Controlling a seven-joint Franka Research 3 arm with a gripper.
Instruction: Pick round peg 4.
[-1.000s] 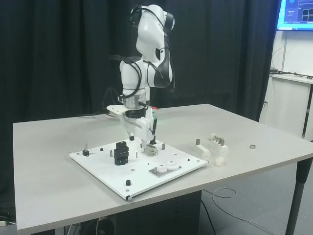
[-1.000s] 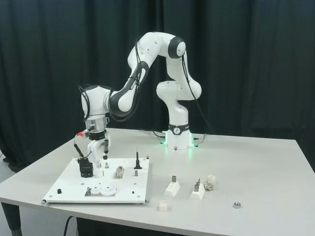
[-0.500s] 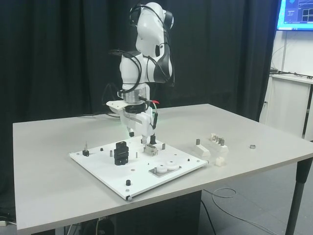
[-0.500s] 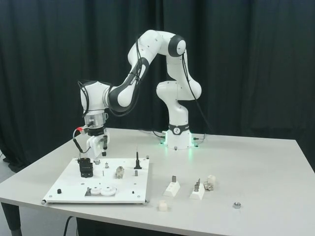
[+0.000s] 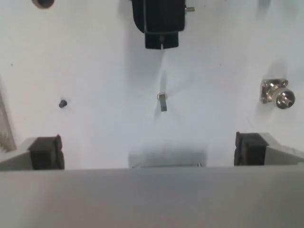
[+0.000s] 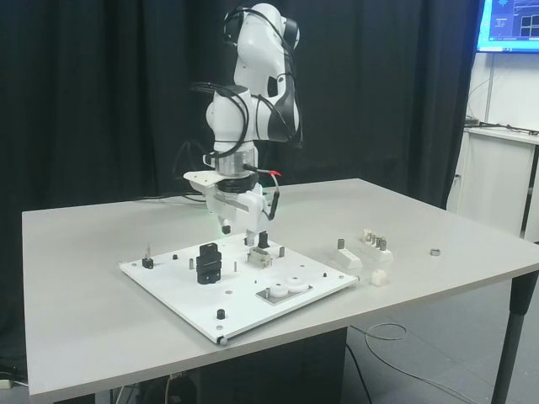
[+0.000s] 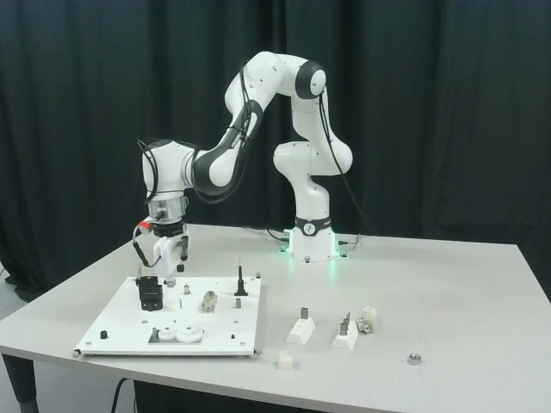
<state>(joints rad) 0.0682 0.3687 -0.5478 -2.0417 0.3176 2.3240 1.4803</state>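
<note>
A small thin grey round peg stands upright in the white board, directly below my gripper. The gripper is open and holds nothing; its black pads show wide apart on either side of the peg. In the room views the gripper hangs above the back part of the white board, clear of it, close to a black block.
On the board are the black block, a grey metal connector, a tall thin black pin and two white discs. White holders with pegs and a nut lie on the grey table beside it.
The gripper has risen off the board over the last second and the wrist has turned. Nothing came up between the fingers.
</note>
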